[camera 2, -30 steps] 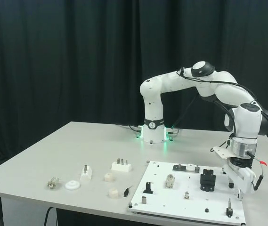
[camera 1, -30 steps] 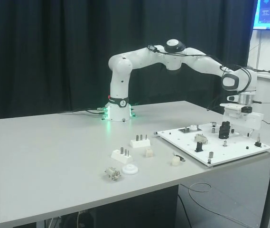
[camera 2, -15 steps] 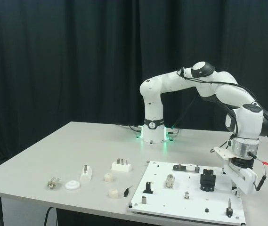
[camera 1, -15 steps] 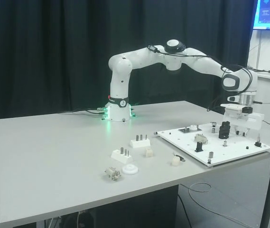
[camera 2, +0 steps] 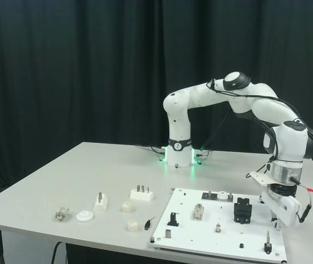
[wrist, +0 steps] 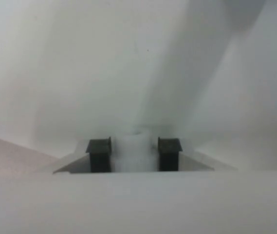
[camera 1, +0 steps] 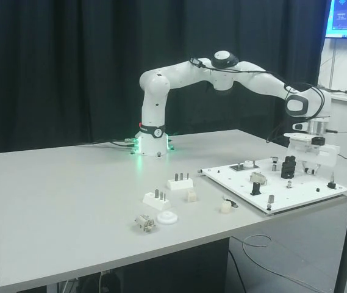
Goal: Pick small gear.
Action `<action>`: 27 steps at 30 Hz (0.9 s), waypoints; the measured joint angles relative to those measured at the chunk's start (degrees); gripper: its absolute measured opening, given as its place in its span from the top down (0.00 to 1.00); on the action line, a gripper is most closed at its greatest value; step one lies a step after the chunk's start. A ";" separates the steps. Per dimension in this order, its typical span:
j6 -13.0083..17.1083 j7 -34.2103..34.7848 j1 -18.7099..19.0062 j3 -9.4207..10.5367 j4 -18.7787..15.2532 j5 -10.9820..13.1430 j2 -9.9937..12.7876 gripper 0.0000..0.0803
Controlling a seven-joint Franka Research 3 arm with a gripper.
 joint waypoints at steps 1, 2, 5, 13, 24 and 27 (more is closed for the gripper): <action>-0.07 0.00 -0.01 -0.04 0.01 -0.03 -0.04 0.75; -0.16 0.00 -0.02 -0.09 0.02 -0.07 -0.08 0.75; -0.70 0.00 -0.05 -0.34 0.11 -0.38 -0.28 0.75; -3.54 0.00 -0.06 -2.33 0.93 -0.69 -0.39 0.75; -7.18 0.00 -0.07 -5.19 2.14 -0.72 -0.41 0.75; -7.77 0.00 -0.08 -5.69 2.37 -0.72 -0.42 0.75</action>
